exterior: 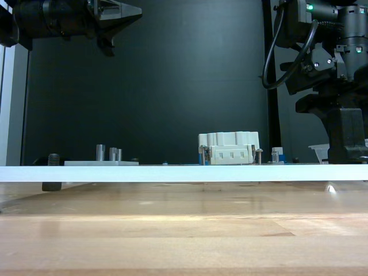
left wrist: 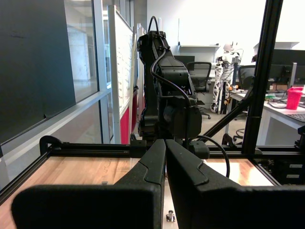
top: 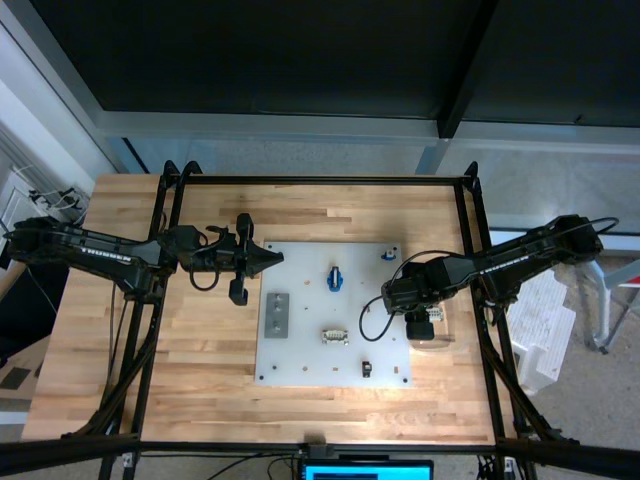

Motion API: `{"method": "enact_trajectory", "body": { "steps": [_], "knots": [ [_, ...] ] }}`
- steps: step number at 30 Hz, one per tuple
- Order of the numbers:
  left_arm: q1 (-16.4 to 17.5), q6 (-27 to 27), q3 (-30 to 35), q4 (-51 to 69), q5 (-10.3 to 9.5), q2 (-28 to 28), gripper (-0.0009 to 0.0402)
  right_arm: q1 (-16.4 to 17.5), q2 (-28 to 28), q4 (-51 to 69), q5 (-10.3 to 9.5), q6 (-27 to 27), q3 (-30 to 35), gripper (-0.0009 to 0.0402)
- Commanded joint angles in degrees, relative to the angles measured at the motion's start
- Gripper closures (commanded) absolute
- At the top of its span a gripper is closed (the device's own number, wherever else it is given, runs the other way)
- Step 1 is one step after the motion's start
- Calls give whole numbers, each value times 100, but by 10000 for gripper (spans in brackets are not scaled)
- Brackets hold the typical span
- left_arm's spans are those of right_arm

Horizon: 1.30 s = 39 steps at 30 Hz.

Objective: Pick the HAN10E connector and install on the hub

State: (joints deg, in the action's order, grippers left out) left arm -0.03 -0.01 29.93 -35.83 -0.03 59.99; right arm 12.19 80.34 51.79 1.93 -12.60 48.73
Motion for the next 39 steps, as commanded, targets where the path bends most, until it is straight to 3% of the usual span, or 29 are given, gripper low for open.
{"method": "enact_trajectory", "body": {
  "steps": [1,5,9,31,39],
  "knots": [
    [2,0,2,-2,0,0,393,11,-76,31,4,-7,4,235],
    [2,0,2,-2,0,0,393,48,-240,96,26,-7,2,235],
    [2,0,2,-2,0,0,393,170,-503,177,326,-59,-107,235],
    [2,0,2,-2,0,0,393,562,-1453,673,306,-520,-564,235],
    [2,0,2,-2,0,0,393,699,-1510,848,415,-647,-586,235]
  ]
}}
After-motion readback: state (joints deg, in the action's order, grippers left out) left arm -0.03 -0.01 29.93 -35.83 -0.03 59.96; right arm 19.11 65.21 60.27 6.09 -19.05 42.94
